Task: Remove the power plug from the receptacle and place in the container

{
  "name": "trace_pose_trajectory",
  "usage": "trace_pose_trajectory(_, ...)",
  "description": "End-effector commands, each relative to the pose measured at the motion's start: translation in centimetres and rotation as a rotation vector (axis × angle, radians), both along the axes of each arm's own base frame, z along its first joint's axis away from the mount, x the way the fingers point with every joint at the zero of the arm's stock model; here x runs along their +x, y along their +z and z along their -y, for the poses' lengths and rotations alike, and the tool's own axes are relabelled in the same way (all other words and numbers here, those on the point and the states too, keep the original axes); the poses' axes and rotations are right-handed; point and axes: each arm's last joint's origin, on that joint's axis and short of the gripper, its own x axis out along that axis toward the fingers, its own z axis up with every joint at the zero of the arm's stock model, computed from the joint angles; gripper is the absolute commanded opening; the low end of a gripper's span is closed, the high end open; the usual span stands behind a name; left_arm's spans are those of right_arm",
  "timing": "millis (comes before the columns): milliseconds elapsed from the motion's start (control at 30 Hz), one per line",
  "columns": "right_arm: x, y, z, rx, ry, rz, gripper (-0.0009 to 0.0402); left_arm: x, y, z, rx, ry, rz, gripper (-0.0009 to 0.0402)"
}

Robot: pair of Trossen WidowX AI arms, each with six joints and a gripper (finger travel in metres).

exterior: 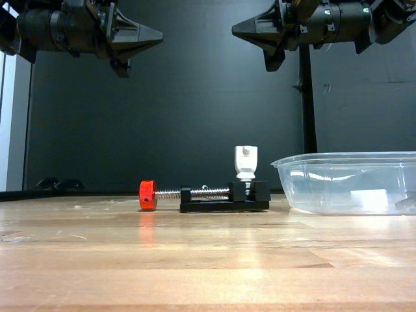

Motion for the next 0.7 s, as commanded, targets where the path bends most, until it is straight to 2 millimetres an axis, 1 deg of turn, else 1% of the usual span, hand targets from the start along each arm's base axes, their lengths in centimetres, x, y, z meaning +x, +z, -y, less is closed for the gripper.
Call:
trace_pose_trajectory(33, -0.1, -0.2, 0.0, 0.001, 0.014, 0.02, 0.0, 0.0, 0.0, 0.0, 0.0, 0.0, 0.0, 0.0)
trace_pose_trajectory(300, -0.4, -1.3, 0.2, 0.019, 0.008, 0.025, 0.0, 0.0, 0.0, 0.0, 0.0, 0.0, 0.0, 0.0)
trace_pose_trajectory(700, -0.4, -1.3, 0.4, 0.022, 0.005, 0.026, 0.0, 0.0, 0.0, 0.0, 0.0, 0.0, 0.0, 0.0)
